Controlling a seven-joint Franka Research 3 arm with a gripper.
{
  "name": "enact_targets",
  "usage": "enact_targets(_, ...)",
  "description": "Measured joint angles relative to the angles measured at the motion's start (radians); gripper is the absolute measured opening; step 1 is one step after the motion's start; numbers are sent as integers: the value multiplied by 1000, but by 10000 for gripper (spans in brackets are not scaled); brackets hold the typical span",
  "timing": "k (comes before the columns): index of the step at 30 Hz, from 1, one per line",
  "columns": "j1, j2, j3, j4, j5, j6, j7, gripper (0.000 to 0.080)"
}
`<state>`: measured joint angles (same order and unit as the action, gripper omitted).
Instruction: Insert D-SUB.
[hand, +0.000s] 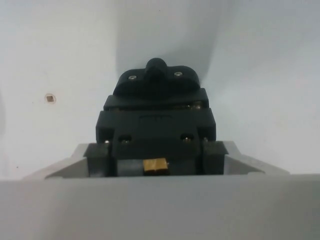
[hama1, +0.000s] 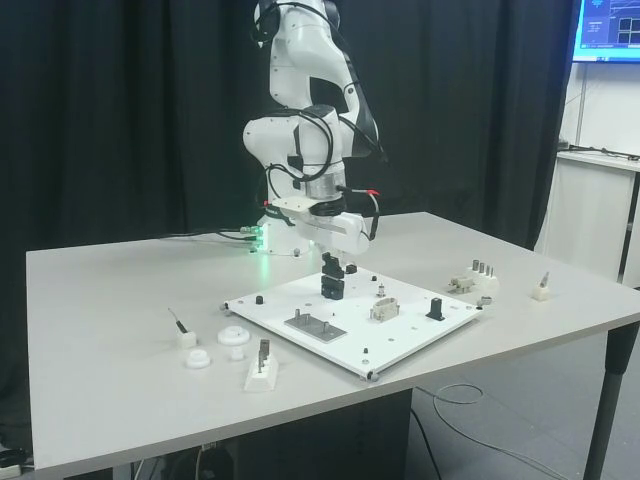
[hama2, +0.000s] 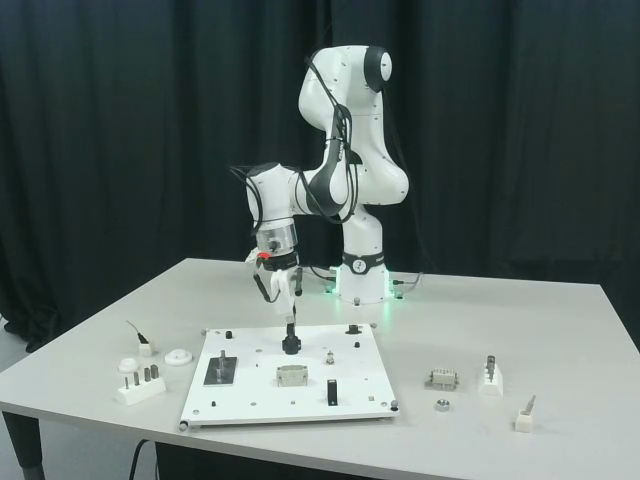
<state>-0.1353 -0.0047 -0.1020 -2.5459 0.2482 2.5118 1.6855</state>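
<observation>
The gripper (hama1: 331, 272) is closed on a black D-SUB connector (hand: 156, 117), held just above the white board (hama1: 420, 340) near its rear edge. If tilted or offset, the plug could jam or slip on insertion.

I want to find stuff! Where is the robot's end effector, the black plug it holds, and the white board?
End effector (hama1: 331, 268): first room view, between its fingertips.
Black plug (hand: 156, 112): wrist view, middle of its body.
White flat board (hama2: 250, 402): second room view, bare front part.
</observation>
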Motion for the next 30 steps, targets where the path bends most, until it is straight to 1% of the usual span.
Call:
enact_targets(14, 0, 3, -1, 6, 0, -8, 1, 377)
enact_targets(30, 0, 5, -5, 13, -2, -31, -1, 377)
